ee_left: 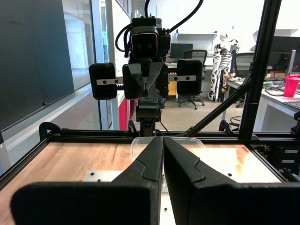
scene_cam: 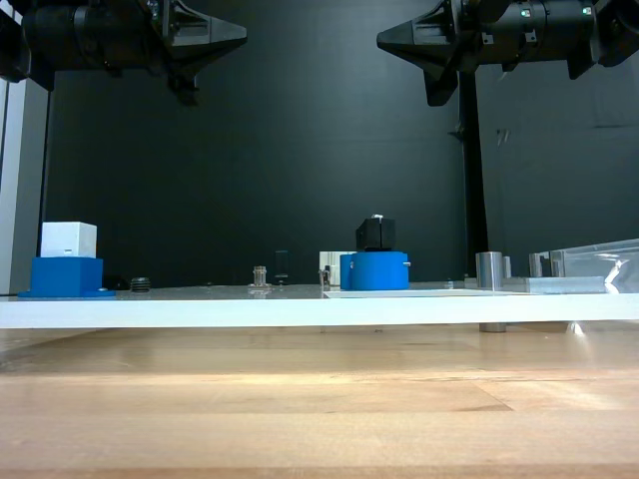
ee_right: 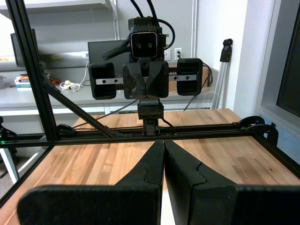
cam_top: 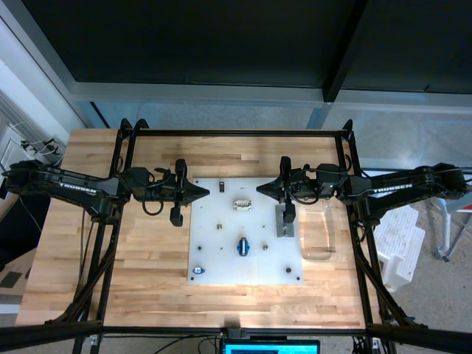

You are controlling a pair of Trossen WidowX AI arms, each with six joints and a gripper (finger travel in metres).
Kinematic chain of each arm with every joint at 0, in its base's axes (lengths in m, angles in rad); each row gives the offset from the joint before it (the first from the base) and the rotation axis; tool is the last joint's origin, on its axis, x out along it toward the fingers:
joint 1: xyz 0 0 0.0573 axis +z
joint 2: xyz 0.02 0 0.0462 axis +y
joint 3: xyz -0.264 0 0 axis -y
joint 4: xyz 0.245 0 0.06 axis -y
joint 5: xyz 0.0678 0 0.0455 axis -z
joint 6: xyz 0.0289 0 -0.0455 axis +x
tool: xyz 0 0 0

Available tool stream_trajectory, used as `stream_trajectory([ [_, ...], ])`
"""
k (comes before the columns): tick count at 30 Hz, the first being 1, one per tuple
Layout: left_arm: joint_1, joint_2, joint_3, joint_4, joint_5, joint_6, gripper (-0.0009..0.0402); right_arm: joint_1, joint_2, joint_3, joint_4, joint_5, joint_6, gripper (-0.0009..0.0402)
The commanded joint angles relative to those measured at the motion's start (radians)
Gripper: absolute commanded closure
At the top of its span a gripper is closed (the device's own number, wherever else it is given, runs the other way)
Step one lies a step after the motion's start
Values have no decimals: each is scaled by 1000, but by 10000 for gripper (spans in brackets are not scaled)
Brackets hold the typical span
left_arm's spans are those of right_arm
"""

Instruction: Remove the 16mm cylinder and place in the container

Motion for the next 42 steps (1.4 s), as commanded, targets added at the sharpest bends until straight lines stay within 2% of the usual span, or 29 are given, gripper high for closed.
stream_trajectory([
  [1, 1, 0, 0, 0, -8, 0, 393, 2, -2, 0, -44, 8, -16, 393],
  [31, 1, 0, 0, 0, -8, 0, 393, 2, -2, 0, -42, 8, -16, 393],
  [42, 1, 0, 0, 0, -8, 0, 393, 6, -2, 0, -43, 6, 16, 393],
])
